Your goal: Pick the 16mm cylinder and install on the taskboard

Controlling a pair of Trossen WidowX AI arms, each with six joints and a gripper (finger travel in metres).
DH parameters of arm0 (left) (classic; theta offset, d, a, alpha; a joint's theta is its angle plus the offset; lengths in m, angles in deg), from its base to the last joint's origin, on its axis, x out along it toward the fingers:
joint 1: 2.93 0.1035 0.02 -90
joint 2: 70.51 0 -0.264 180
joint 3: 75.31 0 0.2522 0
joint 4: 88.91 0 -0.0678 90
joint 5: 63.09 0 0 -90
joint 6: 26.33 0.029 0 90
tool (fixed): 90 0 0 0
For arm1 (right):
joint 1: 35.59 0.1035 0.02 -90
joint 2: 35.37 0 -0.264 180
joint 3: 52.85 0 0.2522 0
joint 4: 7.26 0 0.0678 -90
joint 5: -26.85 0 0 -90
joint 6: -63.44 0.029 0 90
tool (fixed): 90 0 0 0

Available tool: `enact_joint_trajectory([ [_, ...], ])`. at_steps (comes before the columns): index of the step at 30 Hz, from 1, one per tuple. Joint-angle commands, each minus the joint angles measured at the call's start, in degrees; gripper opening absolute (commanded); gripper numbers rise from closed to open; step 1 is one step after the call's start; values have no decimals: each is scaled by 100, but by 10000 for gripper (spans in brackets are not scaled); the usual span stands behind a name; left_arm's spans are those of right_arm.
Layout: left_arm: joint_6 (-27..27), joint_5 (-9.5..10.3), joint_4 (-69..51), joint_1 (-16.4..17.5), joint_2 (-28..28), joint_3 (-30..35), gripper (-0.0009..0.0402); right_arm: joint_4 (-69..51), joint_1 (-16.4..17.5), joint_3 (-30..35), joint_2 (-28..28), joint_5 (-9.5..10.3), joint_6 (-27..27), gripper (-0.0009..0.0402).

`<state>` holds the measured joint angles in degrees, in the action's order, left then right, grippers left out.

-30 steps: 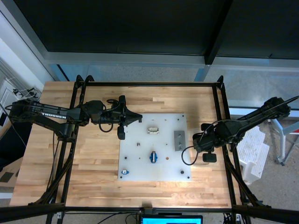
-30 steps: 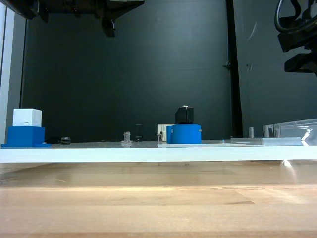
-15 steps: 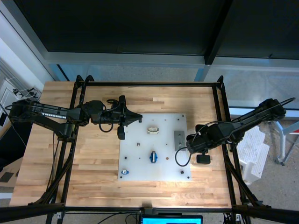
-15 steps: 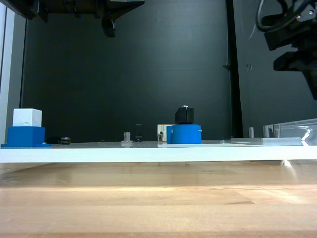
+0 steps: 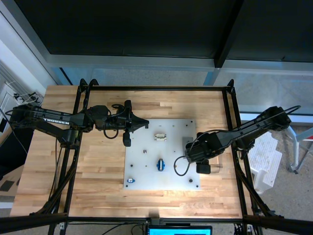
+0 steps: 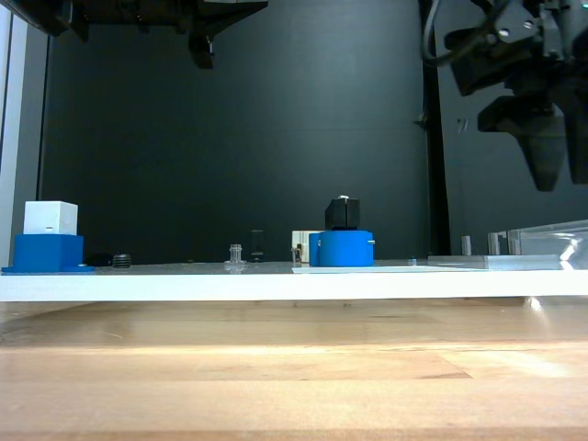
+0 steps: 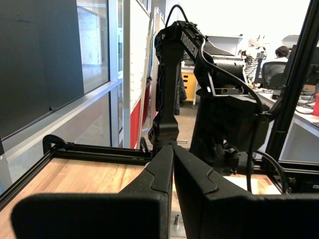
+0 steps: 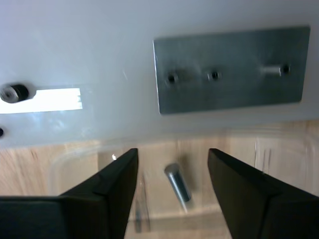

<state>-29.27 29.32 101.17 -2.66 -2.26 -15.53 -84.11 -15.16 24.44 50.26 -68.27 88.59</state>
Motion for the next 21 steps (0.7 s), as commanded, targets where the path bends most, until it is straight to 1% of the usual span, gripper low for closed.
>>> enact_joint_trajectory([
  [1,0,0,2,2,0,0,0,0,-74,249,254,-9,-2,231],
  [4,0,0,2,2,0,0,0,7,-122,492,485,-149,-11,234],
  [12,0,0,2,2,0,0,0,46,-181,1084,1062,-140,-9,219],
  [17,0,-2,2,2,0,0,0,59,-181,1296,1241,-140,-9,213],
  [21,0,0,0,2,0,0,0,155,-186,1322,1241,-138,-7,210],
])
